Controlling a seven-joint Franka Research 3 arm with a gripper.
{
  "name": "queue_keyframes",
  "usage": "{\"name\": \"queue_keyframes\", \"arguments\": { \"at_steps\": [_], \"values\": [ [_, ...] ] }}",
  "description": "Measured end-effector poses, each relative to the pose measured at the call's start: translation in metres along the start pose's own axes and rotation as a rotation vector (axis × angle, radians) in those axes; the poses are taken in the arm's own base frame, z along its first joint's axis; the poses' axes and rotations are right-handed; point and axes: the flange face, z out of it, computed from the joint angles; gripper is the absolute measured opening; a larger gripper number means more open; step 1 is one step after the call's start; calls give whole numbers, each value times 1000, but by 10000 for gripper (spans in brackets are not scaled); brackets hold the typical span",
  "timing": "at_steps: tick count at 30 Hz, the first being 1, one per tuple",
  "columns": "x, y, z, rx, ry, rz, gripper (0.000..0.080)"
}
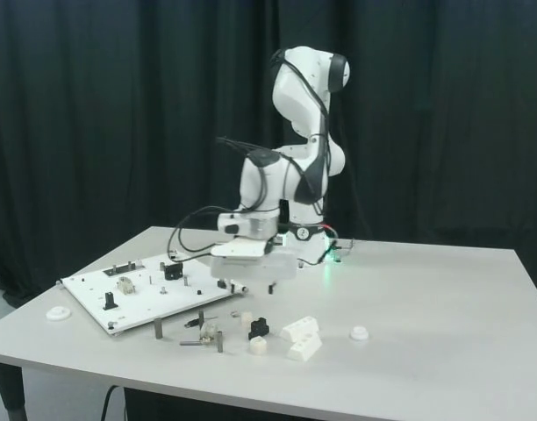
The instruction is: Remove round peg 4.
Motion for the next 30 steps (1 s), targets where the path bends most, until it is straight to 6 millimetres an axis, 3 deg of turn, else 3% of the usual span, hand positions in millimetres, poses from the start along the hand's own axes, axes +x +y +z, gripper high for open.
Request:
{"name": "queue_keyframes", "arguments": {
  "at_steps": [30],
  "values": [
    [13,189,21,-24,-54,-99,800]
  ]
}}
